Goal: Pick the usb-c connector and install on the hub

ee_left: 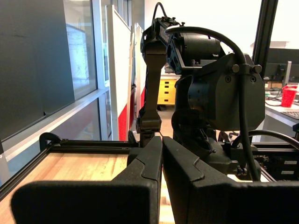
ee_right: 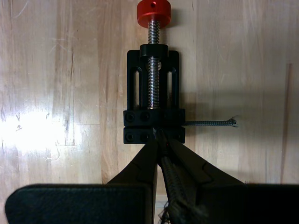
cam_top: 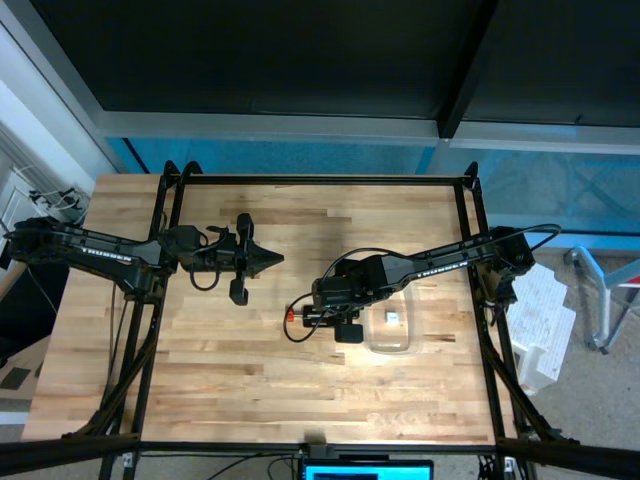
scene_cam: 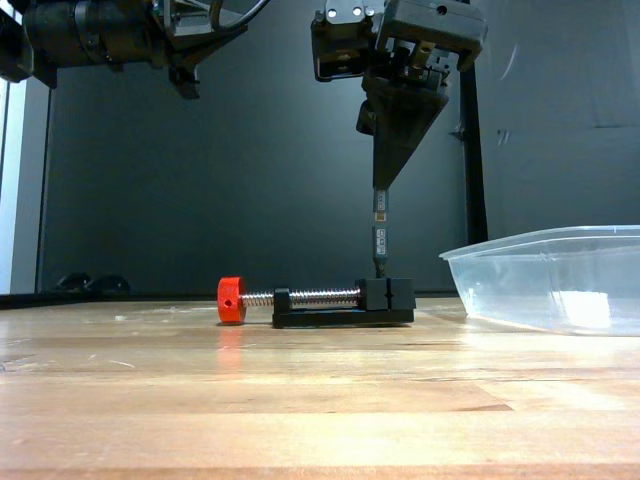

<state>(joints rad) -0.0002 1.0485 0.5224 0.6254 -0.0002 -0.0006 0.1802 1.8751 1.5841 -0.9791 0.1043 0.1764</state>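
Vise under right pincer, left aloft

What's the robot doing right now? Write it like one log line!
left gripper: shut, raised left of vise | right gripper: shut on usb-c connector, upright | tip at vise top, seating unclear

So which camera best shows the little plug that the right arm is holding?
Low view: the usb-c connector hangs upright from the right gripper, tip at the black clamp. The right wrist view hides it between the fingers, the high view under the arm. The left gripper, shut, hovers off left; its view misses it.
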